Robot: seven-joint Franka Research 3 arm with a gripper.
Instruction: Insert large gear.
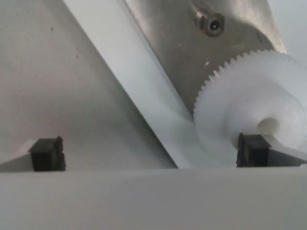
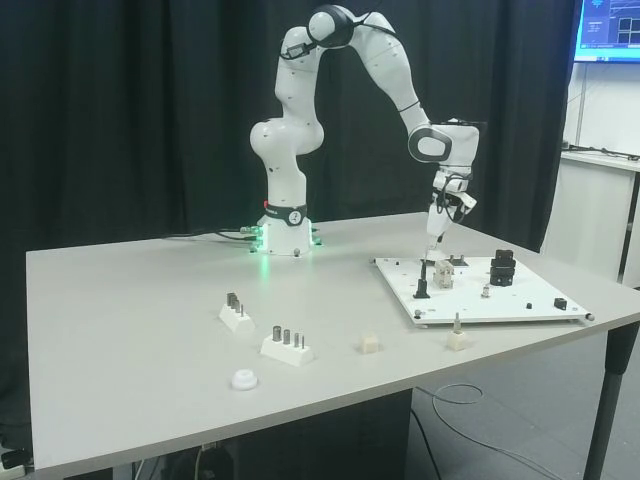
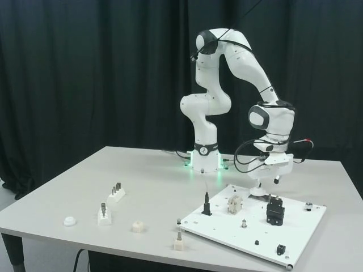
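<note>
Here the grey desk [image 2: 130, 300] fills the lower half of both room views, and my white arm [image 3: 227, 62] rises from its base at the centre and bends down toward the right. Beneath my wrist lies the white board [image 3: 295, 232], in the lower right of each room view, carrying a black post [image 3: 206, 205], a black block [image 3: 275, 212] and a few small fittings. On the bare desk to the left stand two white peg holders [image 2: 288, 345], with a small white round part [image 2: 243, 380] near the front edge. The large gear [image 1: 254, 108], white and toothed, sits at the right of the wrist view. My fingers [image 1: 148, 154] are spread wide and released; one black fingertip [image 1: 253, 149] overlaps the gear beside its centre hole, the other is far off at the left.
</note>
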